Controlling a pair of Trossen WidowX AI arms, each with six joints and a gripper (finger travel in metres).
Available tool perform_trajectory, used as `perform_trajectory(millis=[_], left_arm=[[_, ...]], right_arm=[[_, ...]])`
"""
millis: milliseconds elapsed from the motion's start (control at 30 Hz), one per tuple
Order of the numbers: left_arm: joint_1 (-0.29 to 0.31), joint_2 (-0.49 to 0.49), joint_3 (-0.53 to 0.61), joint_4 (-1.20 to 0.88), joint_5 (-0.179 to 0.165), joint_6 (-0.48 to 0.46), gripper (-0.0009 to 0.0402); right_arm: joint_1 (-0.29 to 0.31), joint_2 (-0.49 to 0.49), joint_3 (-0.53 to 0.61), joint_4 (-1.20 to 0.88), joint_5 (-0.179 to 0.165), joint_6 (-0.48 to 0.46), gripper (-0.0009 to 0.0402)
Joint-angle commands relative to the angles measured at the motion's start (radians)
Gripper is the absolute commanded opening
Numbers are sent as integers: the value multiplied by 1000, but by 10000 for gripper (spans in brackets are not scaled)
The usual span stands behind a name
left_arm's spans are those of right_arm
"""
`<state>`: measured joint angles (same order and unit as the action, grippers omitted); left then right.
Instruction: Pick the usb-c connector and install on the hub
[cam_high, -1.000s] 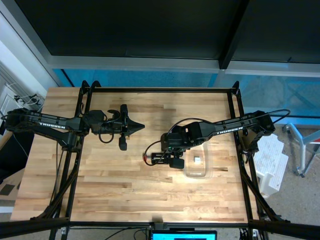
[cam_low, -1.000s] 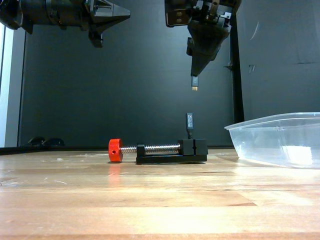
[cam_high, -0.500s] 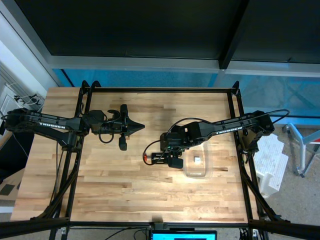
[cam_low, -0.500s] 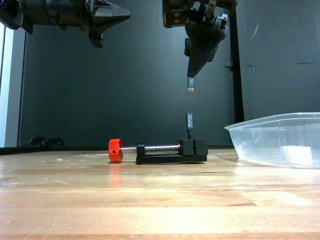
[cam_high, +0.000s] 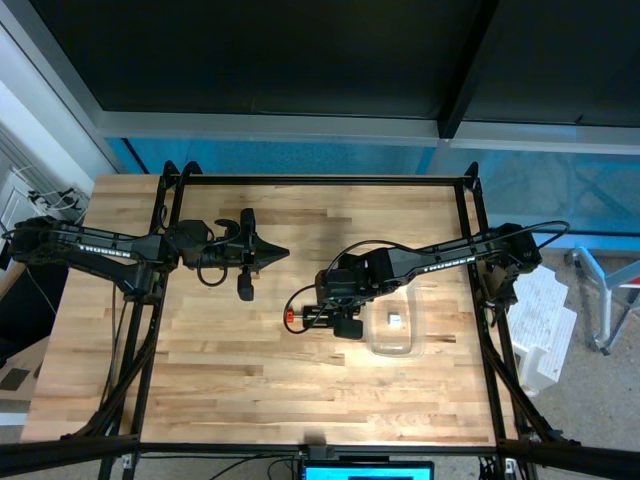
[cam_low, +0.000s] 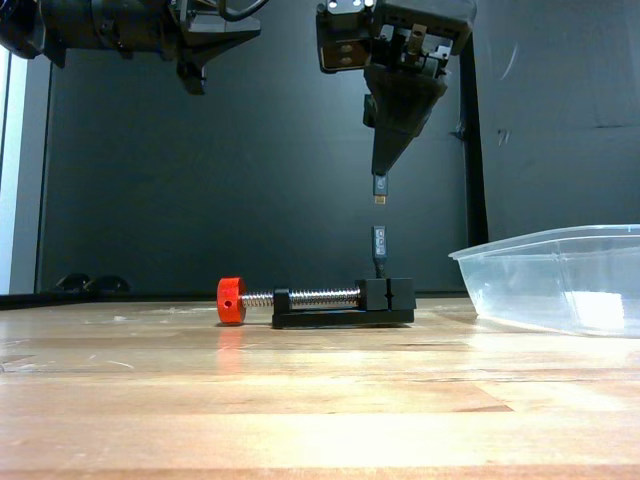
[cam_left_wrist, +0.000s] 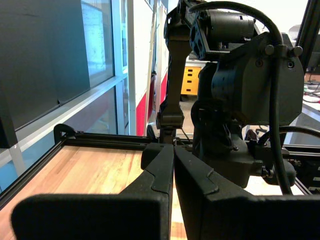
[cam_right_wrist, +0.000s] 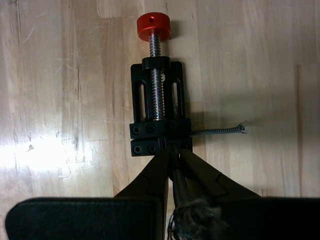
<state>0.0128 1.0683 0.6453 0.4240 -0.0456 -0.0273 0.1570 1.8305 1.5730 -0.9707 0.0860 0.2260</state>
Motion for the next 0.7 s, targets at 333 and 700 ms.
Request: perform_trajectory(millis=[333, 700], left_arm=[[0, 0, 0, -1, 0, 0, 0], [0, 0, 0, -1, 0, 0, 0]], right_arm=[[1, 12, 0, 15, -2, 0, 0], [3, 12, -3, 17, -2, 0, 0]])
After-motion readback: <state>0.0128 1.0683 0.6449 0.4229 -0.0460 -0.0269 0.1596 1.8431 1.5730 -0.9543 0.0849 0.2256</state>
